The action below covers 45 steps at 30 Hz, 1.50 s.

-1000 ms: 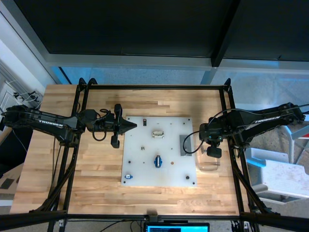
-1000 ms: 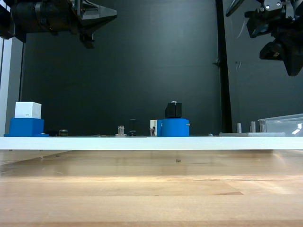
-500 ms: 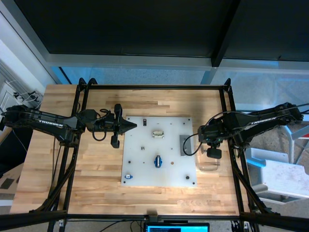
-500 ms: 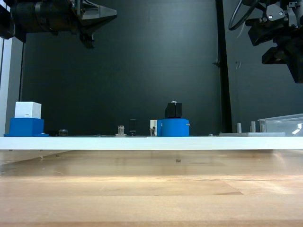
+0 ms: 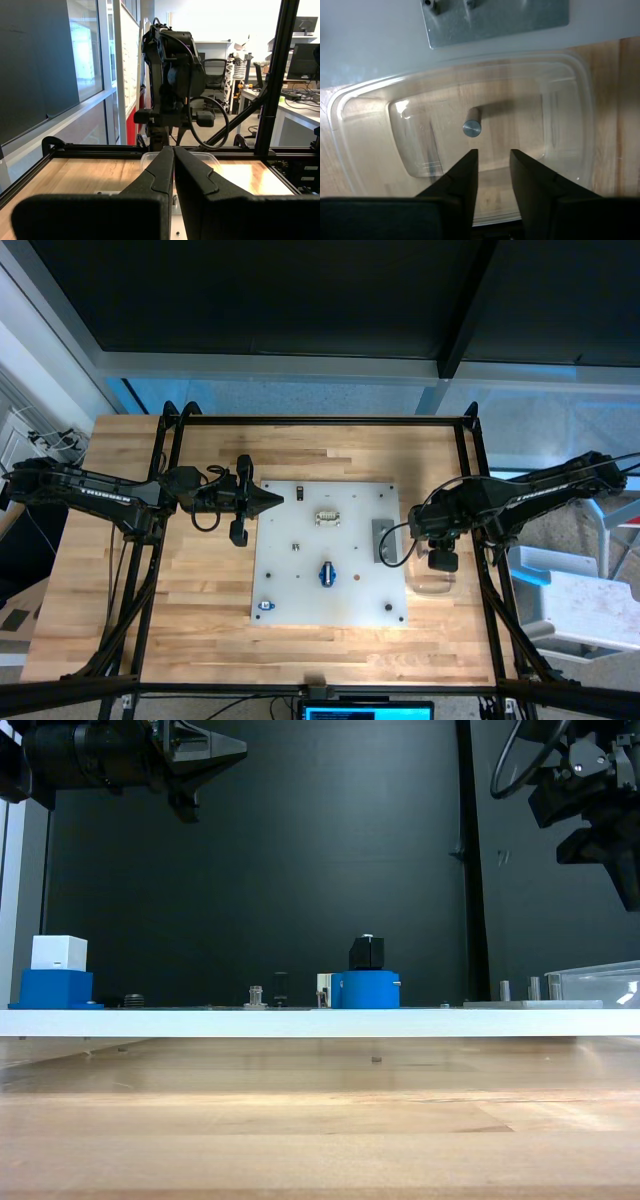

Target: Pick the 16mm cylinder and place it in the taskboard

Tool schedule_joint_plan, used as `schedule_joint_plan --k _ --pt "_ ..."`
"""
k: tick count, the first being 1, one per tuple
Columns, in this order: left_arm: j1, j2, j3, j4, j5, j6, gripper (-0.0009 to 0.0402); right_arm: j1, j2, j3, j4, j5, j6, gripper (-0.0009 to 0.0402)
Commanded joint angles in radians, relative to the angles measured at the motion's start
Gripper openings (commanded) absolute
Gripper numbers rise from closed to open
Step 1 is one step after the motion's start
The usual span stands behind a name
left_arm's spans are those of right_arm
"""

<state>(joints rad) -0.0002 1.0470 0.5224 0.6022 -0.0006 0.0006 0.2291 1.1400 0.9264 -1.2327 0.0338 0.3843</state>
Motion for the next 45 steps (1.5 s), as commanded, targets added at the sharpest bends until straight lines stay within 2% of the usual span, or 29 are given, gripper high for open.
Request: schedule_joint_plan --k 1,8,15,25,45 --pt "0.000 0.000 0.000 0.000 0.000 0.000 0.0000 0.013 0.008 -0.018 0.026 0.003 0.023 0.0122" --pt "0.000 0.000 0.000 0.000 0.000 0.000 0.0000 0.035 0.026 -0.029 0.057 0.023 0.051 0.0178" --pt "0.000 0.000 0.000 0.000 0.000 0.000 0.0000 0.043 0.033 -0.053 0.083 0.028 0.065 0.0205" --pt "0.000 0.000 0.000 0.000 0.000 0.000 0.0000 0.089 0.035 -0.103 0.140 0.026 0.126 0.0206" --pt "0.000 0.000 0.000 0.000 0.000 0.000 0.0000 0.103 0.088 -0.157 0.228 0.026 0.161 0.0204"
